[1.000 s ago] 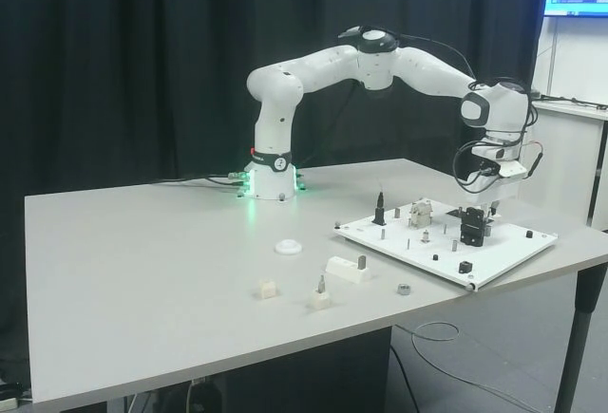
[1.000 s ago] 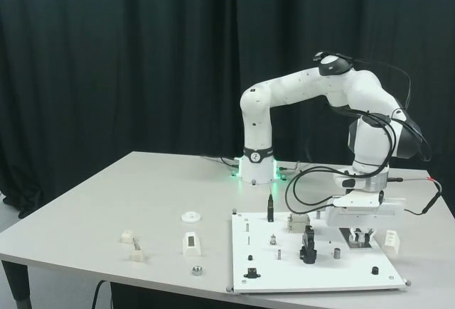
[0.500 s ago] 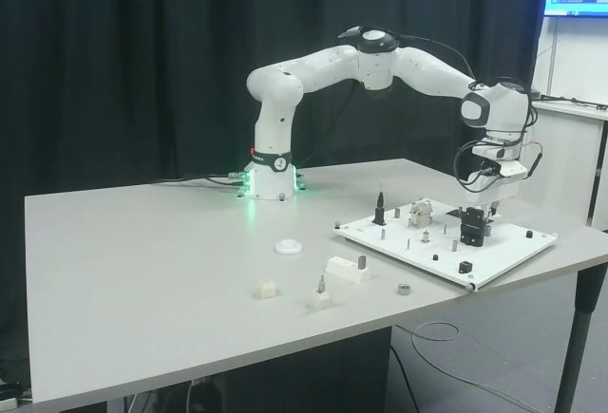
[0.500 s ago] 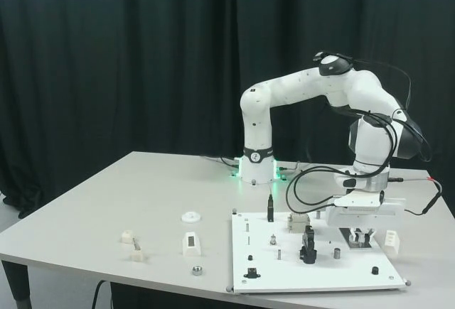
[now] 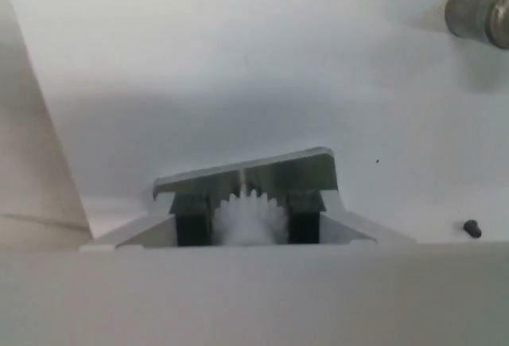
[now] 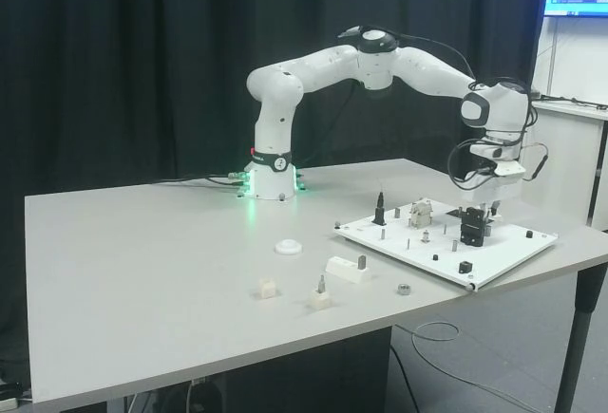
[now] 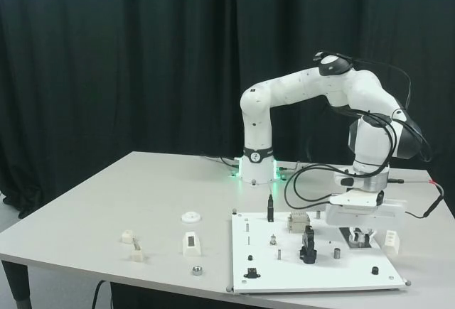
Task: Insert small gear.
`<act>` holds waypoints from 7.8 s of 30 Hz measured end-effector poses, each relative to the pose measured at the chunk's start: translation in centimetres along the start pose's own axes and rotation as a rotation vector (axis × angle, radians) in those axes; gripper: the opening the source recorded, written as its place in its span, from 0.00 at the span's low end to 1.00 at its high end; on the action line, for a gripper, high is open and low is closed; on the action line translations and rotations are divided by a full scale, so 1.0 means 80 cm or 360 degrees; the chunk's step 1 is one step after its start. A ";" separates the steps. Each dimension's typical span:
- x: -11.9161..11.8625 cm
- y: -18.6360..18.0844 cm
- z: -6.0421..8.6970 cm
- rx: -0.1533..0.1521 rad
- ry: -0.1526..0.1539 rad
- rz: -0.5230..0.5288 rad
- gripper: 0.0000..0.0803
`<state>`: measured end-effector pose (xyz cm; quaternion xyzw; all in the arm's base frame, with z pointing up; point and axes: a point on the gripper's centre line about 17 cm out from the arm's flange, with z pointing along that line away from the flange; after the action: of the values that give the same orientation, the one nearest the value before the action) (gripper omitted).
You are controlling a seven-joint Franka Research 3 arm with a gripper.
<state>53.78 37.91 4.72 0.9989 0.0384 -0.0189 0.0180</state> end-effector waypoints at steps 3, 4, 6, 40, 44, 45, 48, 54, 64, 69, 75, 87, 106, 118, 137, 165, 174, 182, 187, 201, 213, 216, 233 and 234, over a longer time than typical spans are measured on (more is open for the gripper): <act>0.000 0.000 0.000 0.0001 -0.0001 0.0065 0.25; 0.000 0.000 0.000 0.0001 -0.0001 0.0073 0.25; 0.000 0.000 0.000 0.0002 -0.0001 0.0074 0.25; -0.008 0.041 -0.037 -0.0064 -0.0083 0.0106 1.00; -0.007 0.052 -0.039 -0.0075 -0.0089 0.0119 1.00; -0.007 0.054 -0.038 -0.0076 -0.0090 0.0120 1.00; -0.008 0.060 -0.036 -0.0077 -0.0098 0.0116 1.00; -0.011 0.067 -0.031 -0.0076 -0.0114 0.0121 1.00; -0.016 0.056 -0.026 -0.0049 -0.0126 0.0113 1.00; -0.020 0.049 -0.025 -0.0041 -0.0130 0.0102 1.00; -0.021 0.048 -0.025 -0.0042 -0.0129 0.0097 1.00; -0.020 0.053 -0.017 -0.0070 -0.0124 0.0095 1.00; -0.021 0.039 -0.020 -0.0069 -0.0113 0.0060 1.00; -0.031 0.010 -0.021 -0.0068 -0.0095 0.0049 1.00; -0.022 -0.014 -0.006 -0.0064 -0.0020 0.0078 1.00; -0.009 0.000 0.001 -0.0057 0.0003 0.0121 0.61; -0.009 -0.002 -0.002 -0.0031 -0.0005 0.0135 0.23; -0.009 -0.001 -0.002 -0.0017 -0.0016 0.0120 0.22; -0.009 0.000 -0.002 -0.0017 -0.0017 0.0077 0.22; -0.009 0.001 -0.002 -0.0013 -0.0022 -0.0123 0.18; -0.009 0.001 -0.002 -0.0018 -0.0021 -0.0420 0.18; -0.009 0.001 -0.002 -0.0021 -0.0020 -0.0462 0.18; -0.009 0.001 -0.002 -0.0024 -0.0017 -0.0200 0.18; -0.009 0.001 -0.002 -0.0024 -0.0017 -0.0199 0.18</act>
<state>53.09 37.77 4.93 0.9943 0.1010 -0.0250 0.0244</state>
